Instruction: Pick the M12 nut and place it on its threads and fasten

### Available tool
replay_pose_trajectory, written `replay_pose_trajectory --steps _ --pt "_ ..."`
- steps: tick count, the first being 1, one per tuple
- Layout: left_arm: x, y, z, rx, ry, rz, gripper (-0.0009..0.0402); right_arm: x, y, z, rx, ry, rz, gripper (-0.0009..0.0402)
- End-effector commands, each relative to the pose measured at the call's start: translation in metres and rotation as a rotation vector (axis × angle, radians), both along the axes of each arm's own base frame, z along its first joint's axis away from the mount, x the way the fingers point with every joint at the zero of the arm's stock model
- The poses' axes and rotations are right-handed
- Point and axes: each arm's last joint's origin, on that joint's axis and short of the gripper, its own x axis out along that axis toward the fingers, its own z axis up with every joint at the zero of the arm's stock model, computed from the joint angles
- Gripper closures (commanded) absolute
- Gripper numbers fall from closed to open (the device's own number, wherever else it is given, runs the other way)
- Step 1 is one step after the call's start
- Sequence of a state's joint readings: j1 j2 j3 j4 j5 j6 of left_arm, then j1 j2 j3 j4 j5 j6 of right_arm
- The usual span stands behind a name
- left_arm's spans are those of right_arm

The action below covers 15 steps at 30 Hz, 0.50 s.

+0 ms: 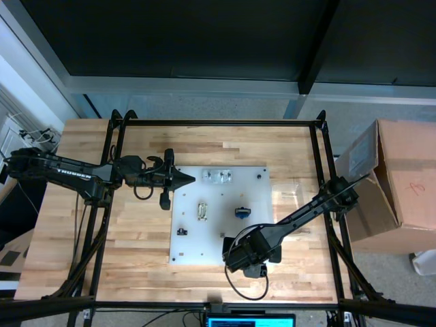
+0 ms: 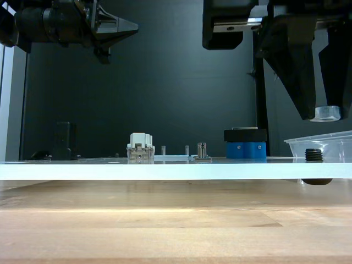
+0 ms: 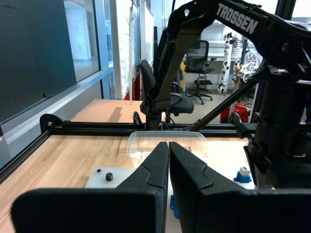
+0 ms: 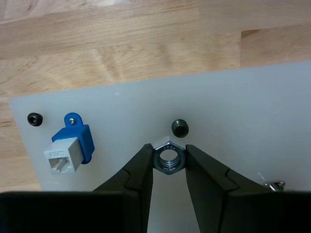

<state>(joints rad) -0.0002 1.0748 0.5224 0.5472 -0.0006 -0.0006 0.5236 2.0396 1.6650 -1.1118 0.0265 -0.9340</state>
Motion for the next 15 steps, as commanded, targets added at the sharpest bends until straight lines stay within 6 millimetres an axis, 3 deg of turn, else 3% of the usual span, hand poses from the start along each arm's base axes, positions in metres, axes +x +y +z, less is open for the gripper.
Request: replay_pose_trajectory --steps 1,15 --pt "0.0001 0.0000 0.0001 0.000 0.000 0.000 0.0393 0.0002 -0.0006 -0.0007 0.000 -0.002 0.017 0.0381" --pt "0.0001 0.0000 0.0001 0.000 0.000 0.000 0.0393 0.0050 -0.0012 -0.0067 0.000 -0.008 0.043 0.0381"
